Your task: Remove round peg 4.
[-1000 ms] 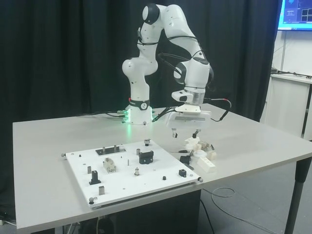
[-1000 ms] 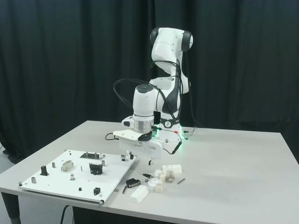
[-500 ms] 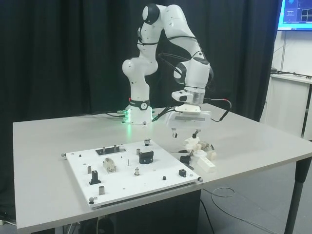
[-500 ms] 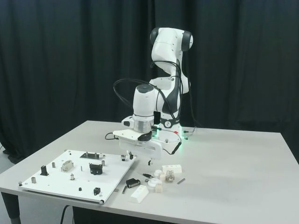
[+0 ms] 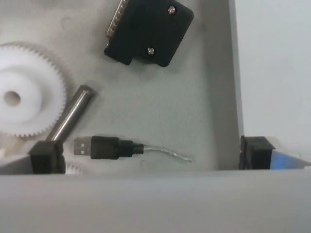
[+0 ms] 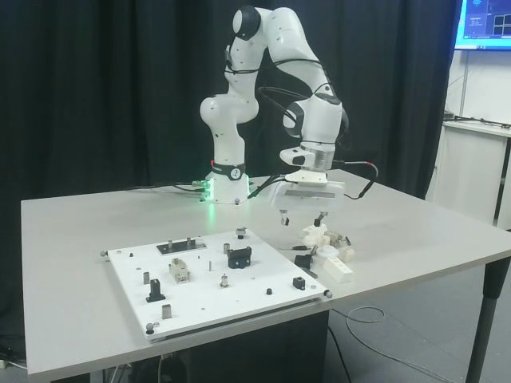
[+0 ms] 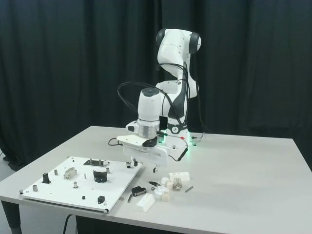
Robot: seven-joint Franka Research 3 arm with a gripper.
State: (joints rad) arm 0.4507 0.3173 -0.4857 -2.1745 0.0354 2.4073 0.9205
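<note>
Since half a second ago my tool (image 5: 150,154) has drifted slightly up and toward the white board (image 6: 239,295). A round peg (image 5: 70,114) lies flat on the counter (image 6: 80,231), touching the white gear (image 5: 24,92), among loose parts at the board's 3 o'clock. My tool hangs above, spread wide and empty. I judge the removal done, though I cannot confirm it is peg 4.
</note>
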